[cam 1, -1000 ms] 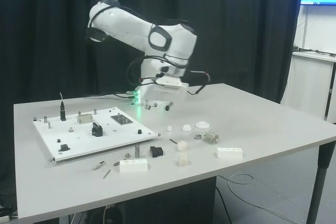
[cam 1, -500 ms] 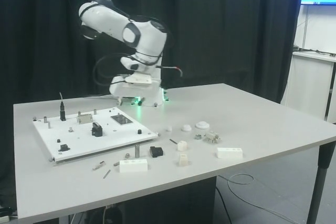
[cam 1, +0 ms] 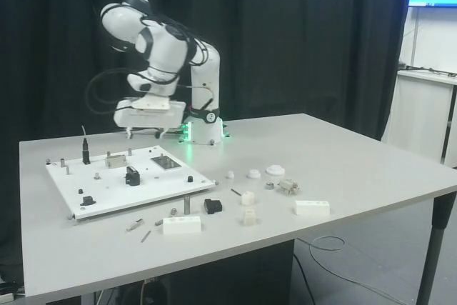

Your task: Remove USB.

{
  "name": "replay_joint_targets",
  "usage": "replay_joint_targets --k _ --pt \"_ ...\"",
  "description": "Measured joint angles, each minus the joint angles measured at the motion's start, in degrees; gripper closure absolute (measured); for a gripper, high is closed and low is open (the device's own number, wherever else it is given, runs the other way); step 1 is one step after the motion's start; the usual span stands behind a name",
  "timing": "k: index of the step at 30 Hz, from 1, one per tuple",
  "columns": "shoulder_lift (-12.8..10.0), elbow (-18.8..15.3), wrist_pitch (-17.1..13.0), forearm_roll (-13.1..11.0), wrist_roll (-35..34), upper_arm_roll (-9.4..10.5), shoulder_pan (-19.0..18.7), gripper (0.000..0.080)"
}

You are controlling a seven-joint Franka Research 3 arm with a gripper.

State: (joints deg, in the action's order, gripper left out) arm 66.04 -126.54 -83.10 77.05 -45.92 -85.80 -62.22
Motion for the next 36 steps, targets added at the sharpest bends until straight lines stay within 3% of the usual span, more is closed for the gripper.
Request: replay_joint_targets --k 21,36 --pt "3.5 0.0 -1.3 4.7 16.5 0.04 16.1 0.0003" --pt "5.5 0.0 -6.0 5.0 26.8 0.04 25.9 0.0003"
